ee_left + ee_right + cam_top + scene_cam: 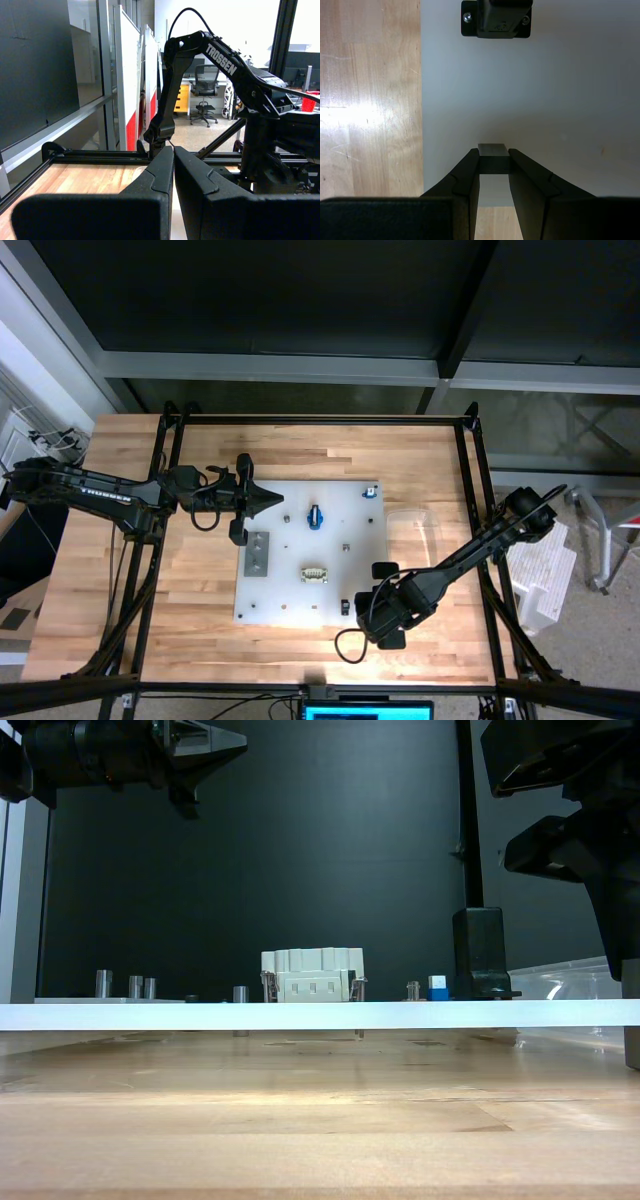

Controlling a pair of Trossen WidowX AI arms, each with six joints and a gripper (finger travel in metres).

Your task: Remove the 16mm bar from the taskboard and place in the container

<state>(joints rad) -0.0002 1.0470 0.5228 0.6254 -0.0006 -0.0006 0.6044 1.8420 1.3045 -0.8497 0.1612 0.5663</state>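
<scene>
The white taskboard (300, 590) lies mid-table, with a grey block (258, 556), a blue knob (316, 517) and a silver connector (314, 573) on it. My right gripper (493, 159) is shut on the 16mm bar (493, 151), a short grey metal piece. It holds the bar above the board's near right corner (372, 610), close to a black fitting (495, 19). The clear container (415, 530) stands on the wood just right of the board. My left gripper (278, 502) hovers shut and holding nothing over the board's far left edge. Its fingers (162, 172) are closed together.
A black frame (468, 490) runs around the table edges. In the low view the board's edge (320, 1015) carries the connector (312, 975), several small pegs (135, 986) and a tall black fitting (482, 955). The container (575, 982) shows behind at the right.
</scene>
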